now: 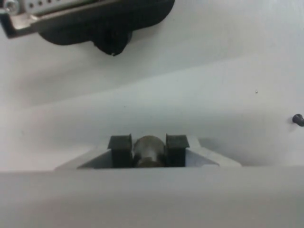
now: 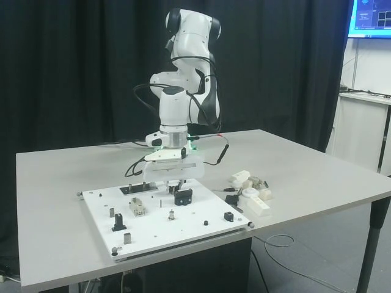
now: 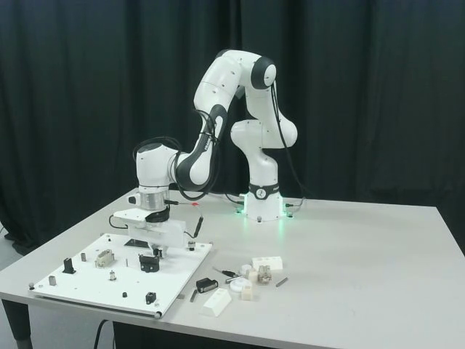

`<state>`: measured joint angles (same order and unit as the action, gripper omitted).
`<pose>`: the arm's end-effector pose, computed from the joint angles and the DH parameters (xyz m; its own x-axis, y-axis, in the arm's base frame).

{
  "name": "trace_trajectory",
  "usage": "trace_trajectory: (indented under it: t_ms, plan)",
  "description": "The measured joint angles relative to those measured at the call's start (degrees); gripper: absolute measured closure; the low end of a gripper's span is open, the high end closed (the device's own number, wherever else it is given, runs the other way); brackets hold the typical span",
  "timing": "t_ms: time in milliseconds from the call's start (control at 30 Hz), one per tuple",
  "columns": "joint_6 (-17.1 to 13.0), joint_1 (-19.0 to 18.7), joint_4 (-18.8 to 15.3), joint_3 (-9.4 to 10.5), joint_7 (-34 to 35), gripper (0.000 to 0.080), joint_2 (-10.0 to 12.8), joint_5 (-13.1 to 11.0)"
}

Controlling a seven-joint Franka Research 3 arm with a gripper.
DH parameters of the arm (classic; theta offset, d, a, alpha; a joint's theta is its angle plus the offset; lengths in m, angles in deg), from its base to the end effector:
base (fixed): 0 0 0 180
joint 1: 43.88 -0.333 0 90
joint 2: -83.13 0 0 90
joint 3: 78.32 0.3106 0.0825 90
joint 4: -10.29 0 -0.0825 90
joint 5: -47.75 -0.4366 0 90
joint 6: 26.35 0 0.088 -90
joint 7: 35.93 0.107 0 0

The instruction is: Remove round peg 4.

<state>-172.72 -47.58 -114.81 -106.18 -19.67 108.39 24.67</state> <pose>0.5257 -0.2553 0.1577 0.5376 -0.8432 0.0004 -0.8430 -0.5375 -0.0226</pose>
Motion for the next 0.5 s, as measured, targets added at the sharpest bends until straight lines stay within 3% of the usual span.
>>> trace_trajectory:
  t_ms: [500]
  plan:
    - [0.2,-0.1,0.0,-0.14,0.0,0.0654,-0.4,0.2]
